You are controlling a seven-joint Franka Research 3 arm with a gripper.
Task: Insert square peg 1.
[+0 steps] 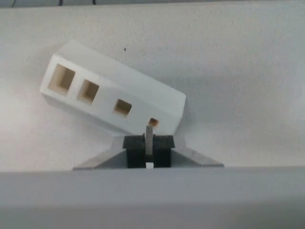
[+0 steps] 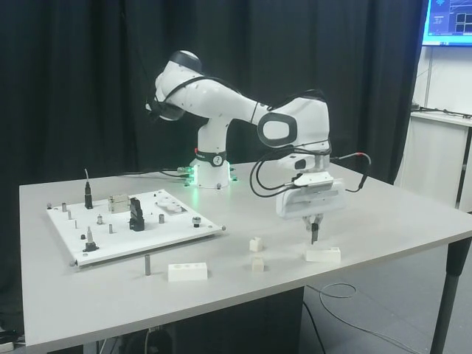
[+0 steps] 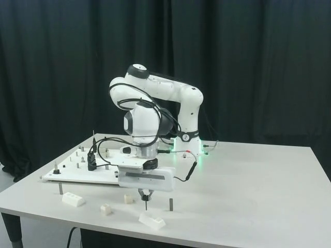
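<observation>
Here the gripper point(image 1: 149, 153) pinches a thin peg point(image 1: 150, 138), its lower end just above the smallest hole point(image 1: 153, 122) of the white block point(image 1: 143, 93); contact cannot be judged. Another block point(image 2: 187, 271), two small cubes point(image 2: 256, 243) and a board point(image 2: 133, 221) lie well apart on the table point(image 2: 383, 214).

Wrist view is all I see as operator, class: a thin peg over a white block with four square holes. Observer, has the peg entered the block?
Observer: No; from the first room view the thin grey square peg in the jaws seems to hang just above the white rectangular four-hole block, not touching.
Operator: Other blocks?
Observer: A second white holed block lies near the flat white parts board.
Operator: Spare pegs?
Observer: One upright grey peg stands beside that second block.
</observation>
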